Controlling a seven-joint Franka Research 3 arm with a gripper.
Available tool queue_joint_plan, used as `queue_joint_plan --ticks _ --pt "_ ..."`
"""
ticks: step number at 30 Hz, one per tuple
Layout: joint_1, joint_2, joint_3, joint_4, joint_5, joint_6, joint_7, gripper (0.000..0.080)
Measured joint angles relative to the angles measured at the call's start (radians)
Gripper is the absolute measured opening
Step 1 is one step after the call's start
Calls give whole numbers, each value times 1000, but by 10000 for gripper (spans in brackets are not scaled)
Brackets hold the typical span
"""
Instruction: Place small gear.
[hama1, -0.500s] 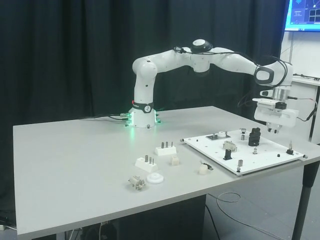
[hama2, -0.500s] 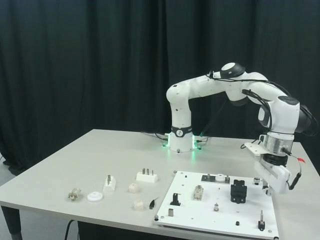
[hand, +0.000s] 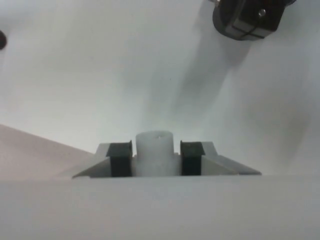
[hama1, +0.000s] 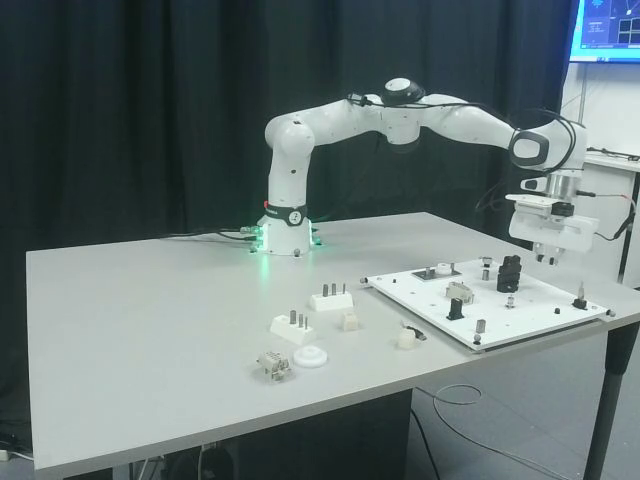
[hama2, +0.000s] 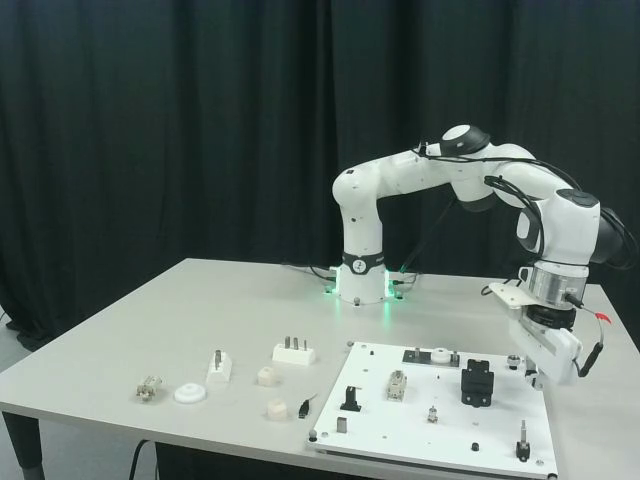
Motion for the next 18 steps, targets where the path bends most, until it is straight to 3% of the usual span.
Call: queue_joint_plan --ticks 18 --pt "-5 0 -2 7 0 0 0 199"
